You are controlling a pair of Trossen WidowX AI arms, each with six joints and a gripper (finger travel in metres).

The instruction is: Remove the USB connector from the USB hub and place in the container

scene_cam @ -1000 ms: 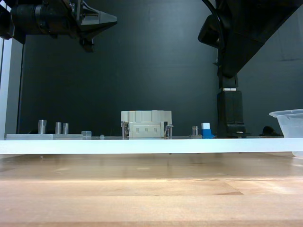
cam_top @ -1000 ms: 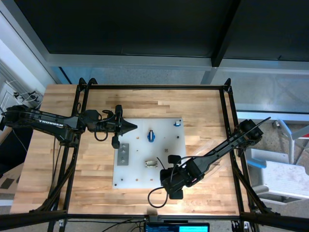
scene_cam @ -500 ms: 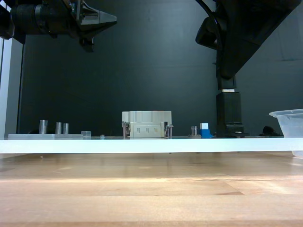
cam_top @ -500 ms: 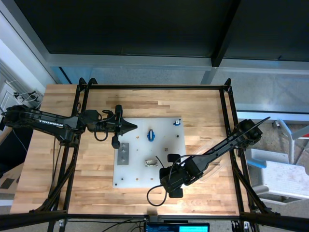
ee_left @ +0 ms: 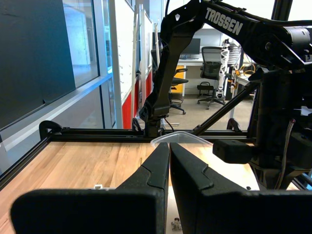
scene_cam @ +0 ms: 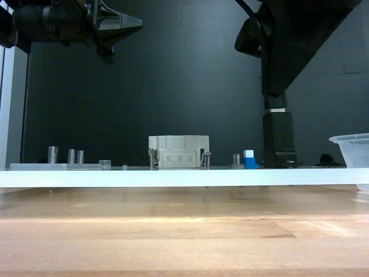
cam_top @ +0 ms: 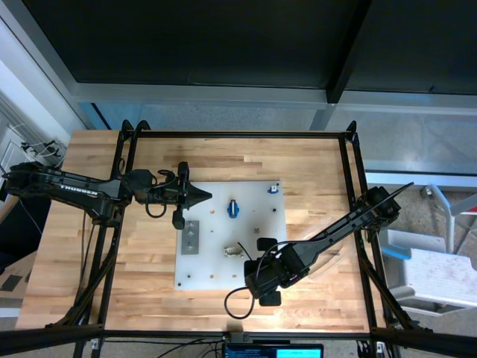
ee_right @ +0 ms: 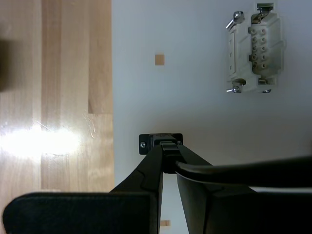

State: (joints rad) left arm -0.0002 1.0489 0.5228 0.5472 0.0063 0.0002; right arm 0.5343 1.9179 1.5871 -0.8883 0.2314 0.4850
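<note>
Black left gripper (ee_left: 169,144) hangs high over the left side of the board (cam_top: 209,268), fingers pressed together on nothing, parked. No risk from it.

A beige block (ee_right: 253,48) sits mid-board and is not part of the job. Near it, by the board's edge, is the hub (ee_right: 147,143), a small black block with a screw. The USB connector (ee_right: 168,147) is at the hub's face and looks not yet pulled out. The right gripper (ee_right: 168,158) is down at the board, fingers clamped on the plug right at the hub.

Risks, judged:
- The hold is on a short plug, so a pull could slip off and leave it seated.
- A pull off the socket's line could jam the plug or strain the hub.
- The loose cable (ee_right: 253,168) could snag on the beige block during the carry.

The container (scene_cam: 347,139), a clear tray, sits off the board's right edge, well apart from the hub. The cable could drape over its rim and tip the connector out on release.

The connector looks like a small dark plug with a thin black cable running off past the right finger. The plug is mostly hidden by the fingers.
</note>
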